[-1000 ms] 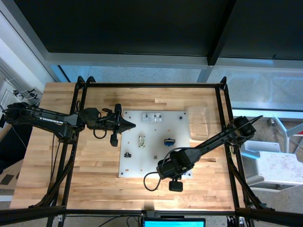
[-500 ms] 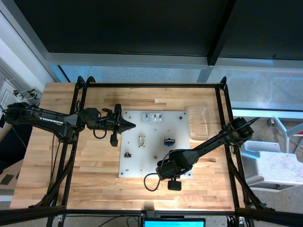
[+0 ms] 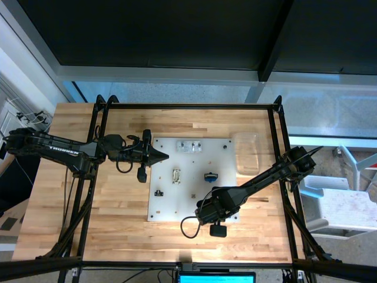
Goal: Unfasten the M12 fastener and place in the container
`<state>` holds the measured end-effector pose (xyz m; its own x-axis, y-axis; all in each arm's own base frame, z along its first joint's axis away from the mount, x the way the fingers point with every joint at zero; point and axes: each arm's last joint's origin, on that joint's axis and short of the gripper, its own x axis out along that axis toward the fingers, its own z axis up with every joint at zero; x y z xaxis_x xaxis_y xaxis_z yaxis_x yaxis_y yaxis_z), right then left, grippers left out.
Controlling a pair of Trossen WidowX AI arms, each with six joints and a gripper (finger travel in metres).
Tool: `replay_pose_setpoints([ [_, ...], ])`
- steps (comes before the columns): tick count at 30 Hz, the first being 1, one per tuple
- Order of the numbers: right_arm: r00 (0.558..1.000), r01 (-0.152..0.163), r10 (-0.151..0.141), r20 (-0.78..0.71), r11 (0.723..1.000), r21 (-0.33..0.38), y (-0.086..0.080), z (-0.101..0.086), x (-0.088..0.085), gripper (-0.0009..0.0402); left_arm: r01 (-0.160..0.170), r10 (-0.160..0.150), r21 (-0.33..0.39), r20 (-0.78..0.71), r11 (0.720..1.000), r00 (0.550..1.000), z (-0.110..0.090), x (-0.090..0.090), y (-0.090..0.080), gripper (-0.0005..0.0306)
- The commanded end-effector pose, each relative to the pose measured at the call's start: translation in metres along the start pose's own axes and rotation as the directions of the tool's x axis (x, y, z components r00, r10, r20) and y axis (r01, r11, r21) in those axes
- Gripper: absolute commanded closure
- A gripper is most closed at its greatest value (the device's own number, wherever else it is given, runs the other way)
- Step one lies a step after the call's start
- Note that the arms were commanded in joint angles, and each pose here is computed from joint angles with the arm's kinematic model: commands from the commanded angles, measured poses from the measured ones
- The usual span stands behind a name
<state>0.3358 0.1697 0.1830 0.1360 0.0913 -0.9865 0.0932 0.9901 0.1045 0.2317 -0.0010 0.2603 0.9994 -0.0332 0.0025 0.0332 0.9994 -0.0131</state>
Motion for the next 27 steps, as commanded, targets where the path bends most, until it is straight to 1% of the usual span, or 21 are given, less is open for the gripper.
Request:
replay_pose_setpoints([
  [1, 1.0, 0.018, -0.018, 0.007, 1.0, -0.007, -0.001, 0.0, 0.0, 0.0393, 0.0, 0.0, 0.0, 0.0, 1.0, 1.0, 0.0, 0.0, 0.0, 0.03],
  [2, 0.998, 0.063, -0.063, 0.023, 0.998, -0.004, -0.003, 0.0, -0.001, 0.0393, 0.0, 0.0, 0.0, 0.0, 1.0, 1.0, 0.0, 0.0, 0.0, 0.03],
  [4, 0.979, 0.193, -0.195, 0.067, 0.981, 0.034, -0.008, -0.002, -0.005, 0.0393, 0.0, 0.0, 0.0, 0.0, 1.0, 1.0, 0.0, 0.0, 0.0, 0.03],
  [5, 0.967, 0.238, -0.241, 0.079, 0.97, 0.039, -0.011, -0.003, -0.008, 0.0393, 0.0, 0.0, 0.0, 0.0, 1.0, 1.0, 0.0, 0.0, 0.0, 0.03],
  [6, 0.962, 0.258, -0.26, 0.082, 0.965, 0.038, -0.012, -0.004, -0.01, 0.0393, 0.0, 0.0, 0.0, 0.0, 1.0, 1.0, 0.0, 0.0, 0.0, 0.03],
  [12, 0.963, 0.253, -0.257, 0.077, 0.966, 0.055, -0.013, -0.007, -0.019, 0.0393, 0.0, 0.0, 0.0, 0.0, 1.0, 1.0, 0.0, 0.0, 0.0, 0.03],
  [15, 0.967, 0.236, -0.241, 0.085, 0.97, 0.06, -0.013, -0.008, -0.024, 0.0393, 0.0, 0.0, 0.0, 0.0, 1.0, 1.0, 0.0, 0.0, 0.0, 0.03],
  [16, 0.971, 0.22, -0.225, 0.081, 0.973, 0.064, -0.012, -0.009, -0.026, 0.0393, 0.0, 0.0, 0.0, 0.0, 1.0, 1.0, 0.0, 0.0, 0.0, 0.03],
  [17, 0.977, 0.197, -0.202, 0.074, 0.978, 0.063, -0.011, -0.009, -0.028, 0.0393, 0.0, 0.0, 0.0, -0.001, 1.0, 1.0, 0.0, 0.0, 0.0, 0.03],
  [18, 0.983, 0.168, -0.172, 0.066, 0.984, 0.061, -0.01, -0.01, -0.03, 0.0393, 0.0, 0.0, 0.0, 0.0, 1.0, 1.0, 0.0, 0.0, 0.0, 0.03],
  [20, 0.993, 0.103, -0.106, 0.05, 0.993, 0.059, -0.007, -0.009, -0.035, 0.0393, 0.0, 0.0, 0.0, 0.001, 1.0, 1.0, 0.0, 0.0, 0.0, 0.03],
  [22, 0.999, 0.03, -0.032, 0.037, 0.998, 0.056, -0.003, -0.007, -0.041, 0.0393, -0.001, 0.001, 0.0, 0.003, 1.0, 1.0, 0.0, 0.0, 0.0, 0.03],
  [24, 0.999, -0.04, 0.039, 0.024, 0.998, 0.051, 0.001, -0.005, -0.046, 0.0393, 0.0, 0.0, 0.0, -0.002, 1.0, 1.0, 0.0, 0.0, 0.0, 0.03],
  [25, 0.997, -0.069, 0.068, 0.02, 0.997, 0.047, 0.002, -0.005, -0.047, 0.0393, 0.001, -0.001, 0.0, -0.002, 1.0, 1.0, 0.0, 0.0, 0.0, 0.03],
  [26, 0.996, -0.085, 0.084, 0.02, 0.995, 0.045, 0.003, -0.004, -0.048, 0.0393, 0.0, 0.0, 0.0, -0.002, 1.0, 1.0, 0.0, 0.0, 0.0, 0.03],
  [27, 0.996, -0.089, 0.088, 0.025, 0.995, 0.045, 0.004, -0.004, -0.048, 0.0393, 0.0, 0.0, 0.0, -0.001, 1.0, 1.0, 0.0, 0.0, 0.0, 0.03],
])
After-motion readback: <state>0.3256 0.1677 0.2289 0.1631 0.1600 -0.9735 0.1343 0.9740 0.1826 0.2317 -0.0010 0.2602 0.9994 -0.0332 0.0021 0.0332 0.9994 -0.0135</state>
